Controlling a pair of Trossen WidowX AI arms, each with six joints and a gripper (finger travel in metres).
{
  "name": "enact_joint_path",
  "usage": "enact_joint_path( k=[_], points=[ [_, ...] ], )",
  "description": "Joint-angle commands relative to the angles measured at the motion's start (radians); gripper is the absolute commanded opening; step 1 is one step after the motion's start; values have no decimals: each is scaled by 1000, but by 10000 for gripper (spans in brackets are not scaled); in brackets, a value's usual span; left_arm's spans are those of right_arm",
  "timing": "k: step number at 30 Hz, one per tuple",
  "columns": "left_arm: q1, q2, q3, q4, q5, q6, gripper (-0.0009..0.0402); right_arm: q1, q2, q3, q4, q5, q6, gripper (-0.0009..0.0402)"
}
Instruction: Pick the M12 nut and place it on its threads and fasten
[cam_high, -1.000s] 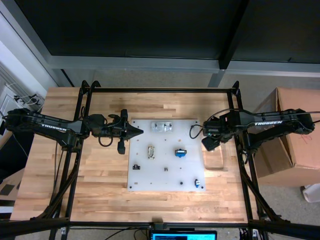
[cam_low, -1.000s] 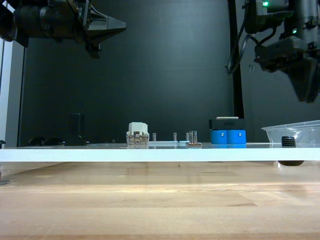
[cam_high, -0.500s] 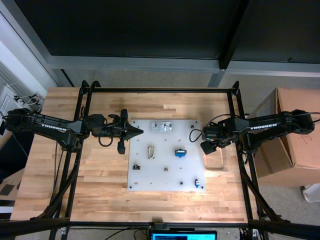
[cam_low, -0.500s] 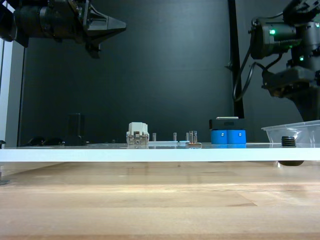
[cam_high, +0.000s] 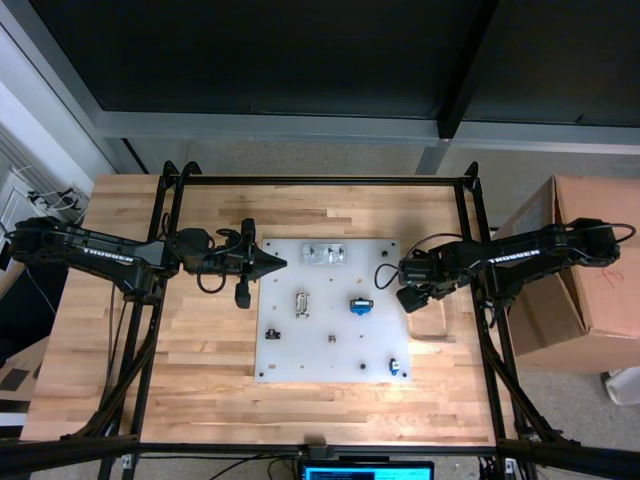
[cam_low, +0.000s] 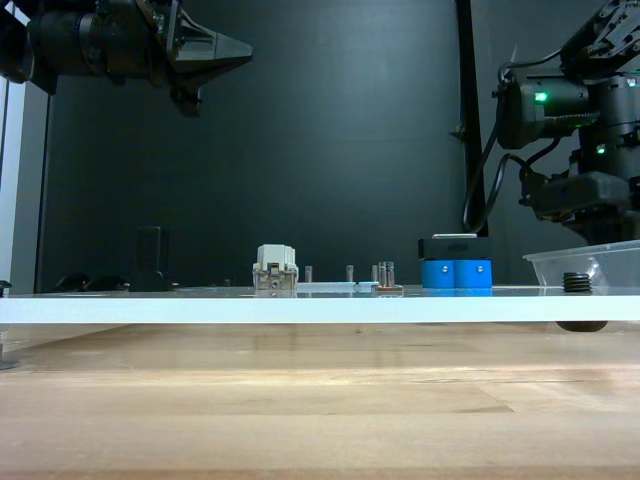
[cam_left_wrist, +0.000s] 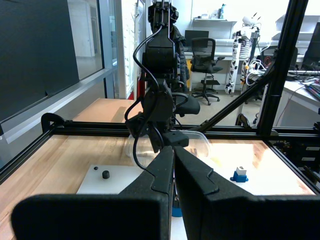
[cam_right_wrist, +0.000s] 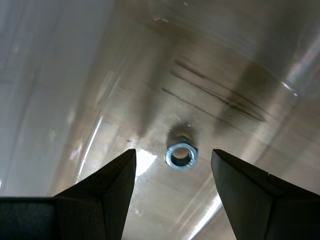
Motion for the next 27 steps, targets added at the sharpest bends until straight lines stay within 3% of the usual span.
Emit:
enact_joint_path(
  k=[1,22,27],
  points=[
    [0,0,0,0,0,0,0,0,16,-2,1,-1,-2,208],
    [0,0,0,0,0,0,0,0,23,-40,55,-1,25,206],
    [0,0,0,0,0,0,0,0,23,-61,87,-20,29,169]
  ],
)
